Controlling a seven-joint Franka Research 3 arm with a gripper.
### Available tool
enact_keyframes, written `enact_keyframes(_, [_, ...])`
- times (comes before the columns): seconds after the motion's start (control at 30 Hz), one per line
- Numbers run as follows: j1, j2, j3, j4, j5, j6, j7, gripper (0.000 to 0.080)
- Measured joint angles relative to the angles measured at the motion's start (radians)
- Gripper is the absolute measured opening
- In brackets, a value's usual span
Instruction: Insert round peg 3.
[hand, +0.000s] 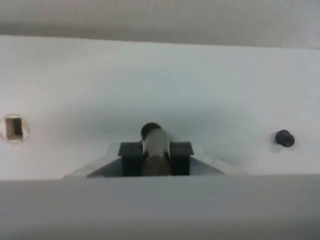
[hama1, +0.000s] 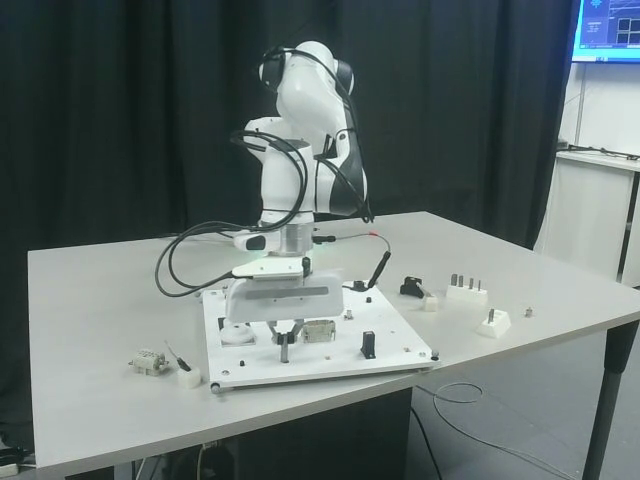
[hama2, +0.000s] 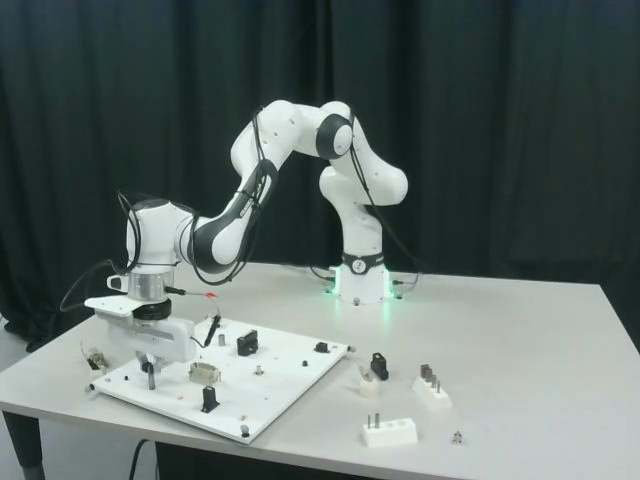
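Note:
My gripper (hand: 155, 156) is shut on a round grey peg (hand: 154, 145), which stands upright between the two black fingers with its lower end close above the white board (hand: 165, 80). From the first room camera the peg (hama1: 284, 348) hangs under the gripper (hama1: 284, 338) over the front left part of the board (hama1: 395, 350). In the second room view the gripper (hama2: 150, 366) holds the peg (hama2: 151, 378) near the board's (hama2: 290, 385) left end. Whether the peg's tip touches the board or sits in a hole cannot be told.
On the board are a small black knob (hand: 284, 138), a rectangular slot (hand: 15, 128), a black block (hama1: 367, 343) and a grey connector (hama1: 318, 330). Off the board lie white peg holders (hama1: 466, 291), (hama2: 389, 431), a connector (hama1: 147, 362) and a probe cable (hama1: 379, 266).

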Motion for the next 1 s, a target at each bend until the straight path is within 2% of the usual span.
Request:
enact_keyframes(0.3, [-0.002,0.003,0.000,0.005,0.005,0.000,0.000,0.0110])
enact_keyframes(0.5, [-0.002,0.006,0.003,0.007,0.022,0.000,0.000,0.0110])
enact_keyframes(0.77, [-0.002,0.024,0.003,0.021,0.023,0.004,-0.004,0.0110])
enact_keyframes(1.0, [-0.002,0.024,0.002,0.023,0.023,0.001,-0.004,0.0109])
